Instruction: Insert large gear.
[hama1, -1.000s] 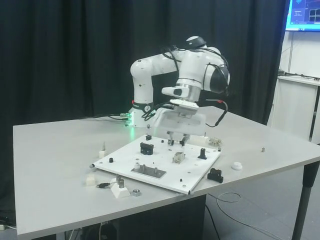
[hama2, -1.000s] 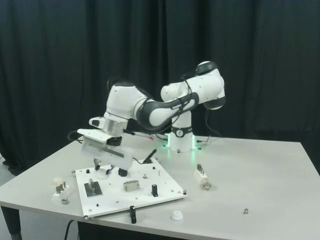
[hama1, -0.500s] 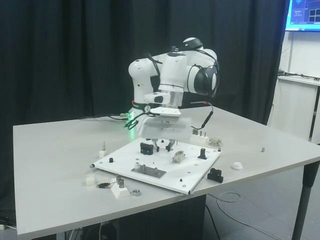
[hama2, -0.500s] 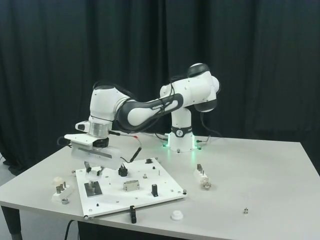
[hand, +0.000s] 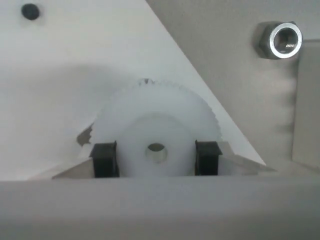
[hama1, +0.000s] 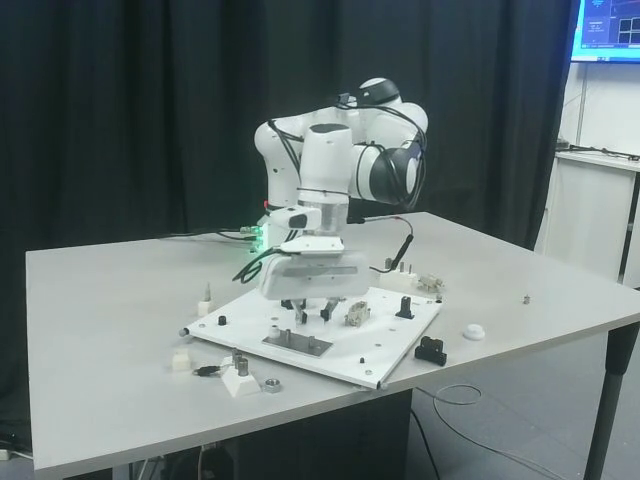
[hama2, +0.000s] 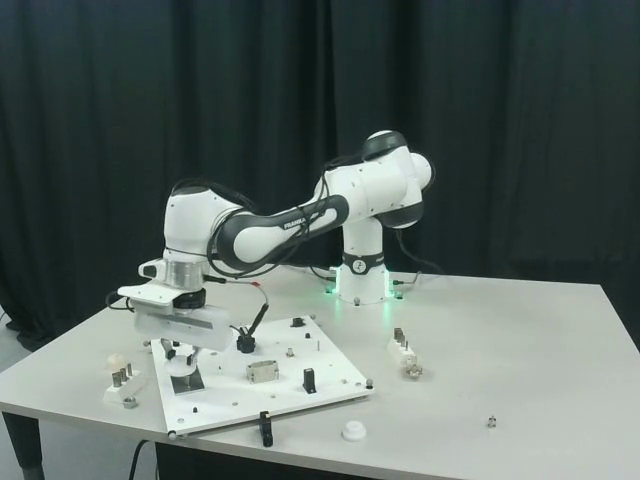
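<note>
Between my fingertips: large gear, white, clamped by its hub so the bore stays free for a shaft. Beneath my gripper: white board, near its edge. Beyond that edge: nut on grey table.

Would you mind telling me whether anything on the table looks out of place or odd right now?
Several small parts lie off the white board: a steel nut by its edge, a white round piece and a black clip on the grey table. The large gear sits squarely in the gripper.
</note>
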